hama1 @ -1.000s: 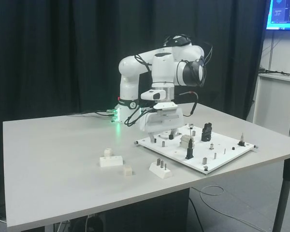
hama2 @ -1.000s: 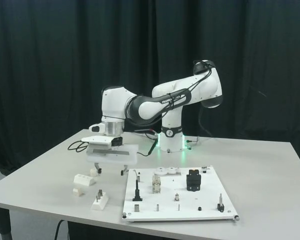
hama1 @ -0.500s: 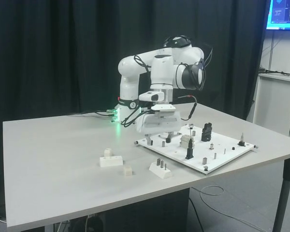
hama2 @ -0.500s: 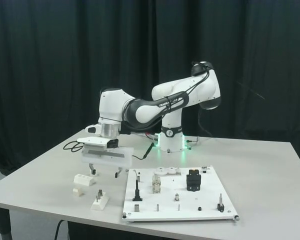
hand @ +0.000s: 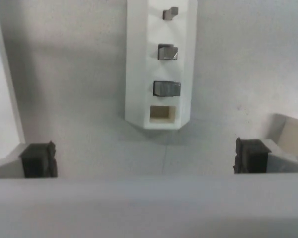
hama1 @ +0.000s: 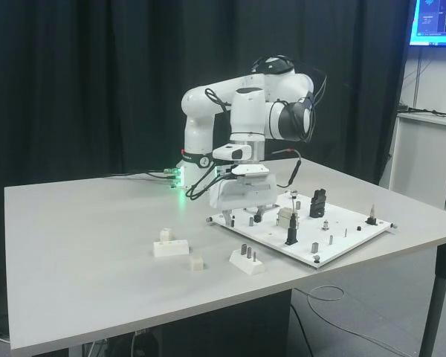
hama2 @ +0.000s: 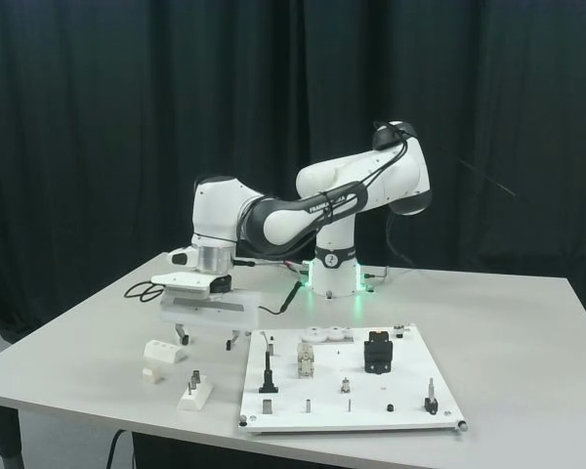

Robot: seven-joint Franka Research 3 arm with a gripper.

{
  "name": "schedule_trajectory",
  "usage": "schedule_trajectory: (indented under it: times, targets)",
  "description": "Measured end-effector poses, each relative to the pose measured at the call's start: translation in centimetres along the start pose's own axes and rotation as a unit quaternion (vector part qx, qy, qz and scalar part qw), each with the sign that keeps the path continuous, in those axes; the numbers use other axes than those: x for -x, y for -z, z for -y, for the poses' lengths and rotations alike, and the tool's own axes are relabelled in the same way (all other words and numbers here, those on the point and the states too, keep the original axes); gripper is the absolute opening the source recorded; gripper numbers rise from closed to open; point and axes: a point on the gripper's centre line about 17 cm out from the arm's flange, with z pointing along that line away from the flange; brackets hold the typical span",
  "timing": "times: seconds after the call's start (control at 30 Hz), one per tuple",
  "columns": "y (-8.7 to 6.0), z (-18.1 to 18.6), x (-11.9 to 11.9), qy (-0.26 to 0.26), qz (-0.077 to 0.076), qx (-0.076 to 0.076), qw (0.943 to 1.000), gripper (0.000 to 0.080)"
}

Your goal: Pick square peg 3.

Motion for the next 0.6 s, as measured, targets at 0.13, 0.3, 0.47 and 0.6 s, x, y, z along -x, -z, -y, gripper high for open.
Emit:
schedule_trajectory:
  times: [0.13,0.3,0.47,0.6]
  targets:
    - [-0.2,0.1,0.1,0.007,0.002,0.0,1.0,0.08]
    - [-0.7,0.0,0.2,0.012,0.005,0.002,0.9999,0.08]
    - [-1.1,-0.1,0.2,0.013,0.007,0.001,0.9999,0.08]
    - [-1.5,-0.1,0.3,0.01,0.006,-0.002,0.9999,0.08]
